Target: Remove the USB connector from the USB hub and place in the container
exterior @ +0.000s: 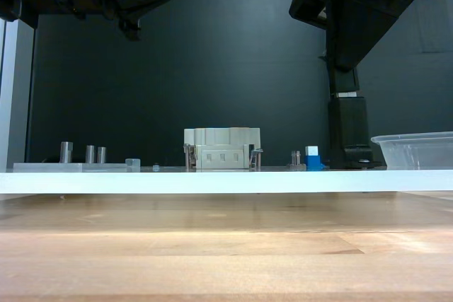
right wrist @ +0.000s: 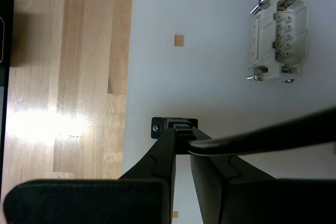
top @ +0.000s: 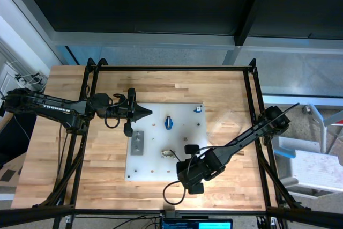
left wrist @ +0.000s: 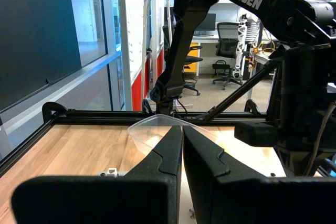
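At the USB hub (right wrist: 170,123), the USB connector (right wrist: 182,130) was pinched by the right tool (right wrist: 181,138) for pulling; the left tool (left wrist: 182,130) was parked shut above the board (top: 155,154).

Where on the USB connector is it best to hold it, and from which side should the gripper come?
Grip the USB connector by its black plug, right beside the USB hub, coming from above with one finger on each side; the thin curved cable may slip. The right gripper is shut there; the left gripper hangs shut over the board's far left corner.
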Available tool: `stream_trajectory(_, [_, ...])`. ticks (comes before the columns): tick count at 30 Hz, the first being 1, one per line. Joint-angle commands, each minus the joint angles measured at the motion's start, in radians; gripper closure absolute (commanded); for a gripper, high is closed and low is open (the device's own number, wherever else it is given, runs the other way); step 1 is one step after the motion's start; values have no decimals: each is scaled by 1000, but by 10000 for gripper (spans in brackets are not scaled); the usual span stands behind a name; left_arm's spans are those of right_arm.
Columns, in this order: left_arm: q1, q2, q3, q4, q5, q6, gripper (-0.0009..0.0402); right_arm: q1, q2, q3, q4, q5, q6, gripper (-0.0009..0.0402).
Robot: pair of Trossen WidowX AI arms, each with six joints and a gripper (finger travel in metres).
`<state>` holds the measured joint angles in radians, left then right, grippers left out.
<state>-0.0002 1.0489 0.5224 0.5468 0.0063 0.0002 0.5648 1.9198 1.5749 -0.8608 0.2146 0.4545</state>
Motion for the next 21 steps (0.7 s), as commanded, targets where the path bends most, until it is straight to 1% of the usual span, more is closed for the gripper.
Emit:
stream_trajectory(1, [0, 0, 0, 0, 0, 0, 392, 0, 3, 1, -4, -3, 0, 393])
stream_trajectory(3, [0, 0, 0, 0, 0, 0, 392, 0, 3, 1, -5, -4, 1, 393])
stream_trajectory(7, [0, 0, 0, 0, 0, 0, 392, 1, -1, 0, 8, 9, 5, 393])
stream_trajectory(9, [0, 0, 0, 0, 0, 0, 392, 2, -5, 0, 16, 29, 11, 393])
stream_trajectory(11, [0, 0, 0, 0, 0, 0, 392, 3, -7, 0, 23, 31, 11, 393])
stream_trajectory(13, [0, 0, 0, 0, 0, 0, 392, 5, -13, -6, 35, 45, 19, 393])
stream_trajectory(15, [0, 0, 0, 0, 0, 0, 392, 7, -20, -20, 48, 55, 24, 393])
stream_trajectory(20, [0, 0, 0, 0, 0, 0, 392, 14, -56, -82, 98, 59, 55, 393])
stream_trajectory(21, [0, 0, 0, 0, 0, 0, 392, 16, -64, -91, 99, 71, 58, 393])
